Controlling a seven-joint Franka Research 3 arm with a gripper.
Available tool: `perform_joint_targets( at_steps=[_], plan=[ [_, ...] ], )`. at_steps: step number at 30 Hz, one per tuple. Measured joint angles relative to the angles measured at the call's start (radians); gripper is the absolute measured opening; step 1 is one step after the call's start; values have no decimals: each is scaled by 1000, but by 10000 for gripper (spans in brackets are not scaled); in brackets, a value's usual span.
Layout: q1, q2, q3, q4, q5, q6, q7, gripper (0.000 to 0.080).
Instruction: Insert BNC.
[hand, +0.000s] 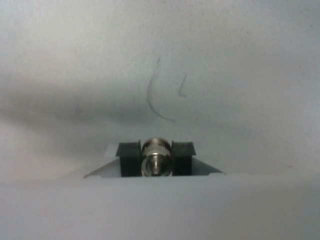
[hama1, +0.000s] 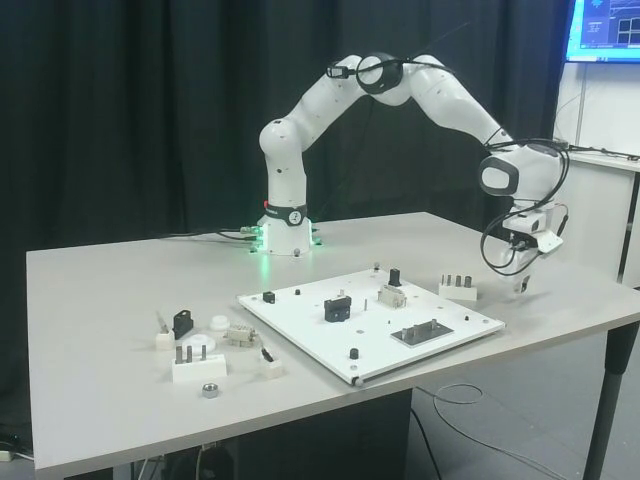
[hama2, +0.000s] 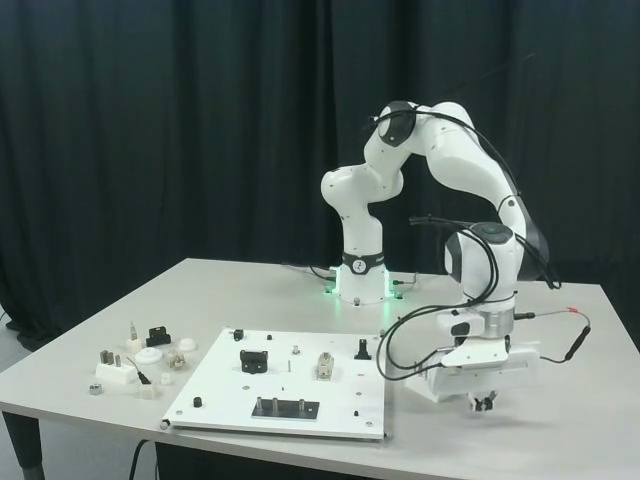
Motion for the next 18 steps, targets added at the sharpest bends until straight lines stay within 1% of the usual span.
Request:
perform_joint_targets(
  at_steps=[5,11,18],
  plan=[
    [0,-20,-15,0,-7,-31,-1,127],
    [0,-50,-40,0,-22,-80,-14,127],
    [-1,-83,-81,0,-52,-152,-42,127]
  ],
)
